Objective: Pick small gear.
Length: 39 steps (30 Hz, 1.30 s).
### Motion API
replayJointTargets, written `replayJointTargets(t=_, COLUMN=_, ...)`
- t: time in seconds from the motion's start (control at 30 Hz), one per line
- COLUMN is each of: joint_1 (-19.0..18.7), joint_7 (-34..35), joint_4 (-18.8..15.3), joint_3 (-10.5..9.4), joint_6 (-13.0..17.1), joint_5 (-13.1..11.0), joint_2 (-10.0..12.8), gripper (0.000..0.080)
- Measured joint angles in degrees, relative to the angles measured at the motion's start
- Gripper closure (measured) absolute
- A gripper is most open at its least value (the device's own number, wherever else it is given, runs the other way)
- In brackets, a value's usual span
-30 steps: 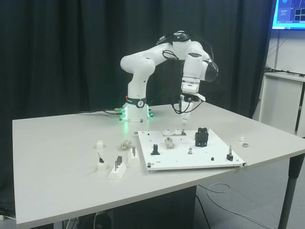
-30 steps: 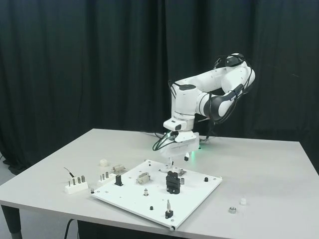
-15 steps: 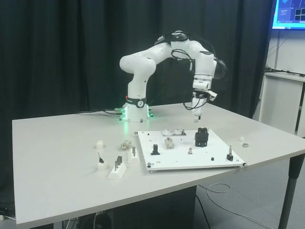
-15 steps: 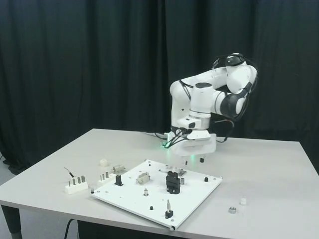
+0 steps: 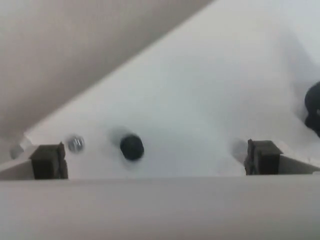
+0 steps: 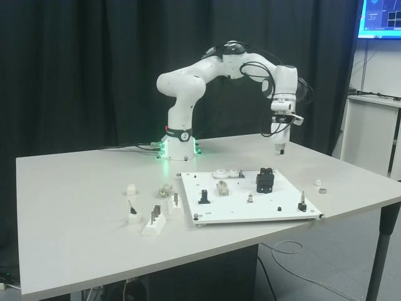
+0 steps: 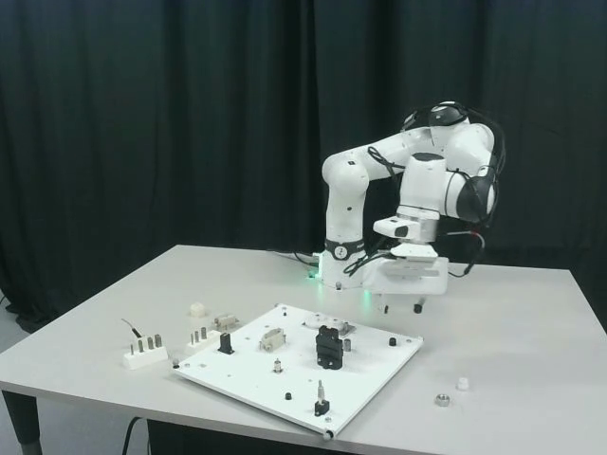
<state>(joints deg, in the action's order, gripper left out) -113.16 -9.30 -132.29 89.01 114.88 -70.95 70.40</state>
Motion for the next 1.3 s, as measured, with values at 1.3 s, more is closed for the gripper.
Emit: replayJointTargets(t=1.3, joint_1=18.53, joint_7=19.93, joint_4=26.40, joint_3=-8.38, joint_6=-11.01, joint_5=0.51, joint_2=-0.02, gripper=0.0003)
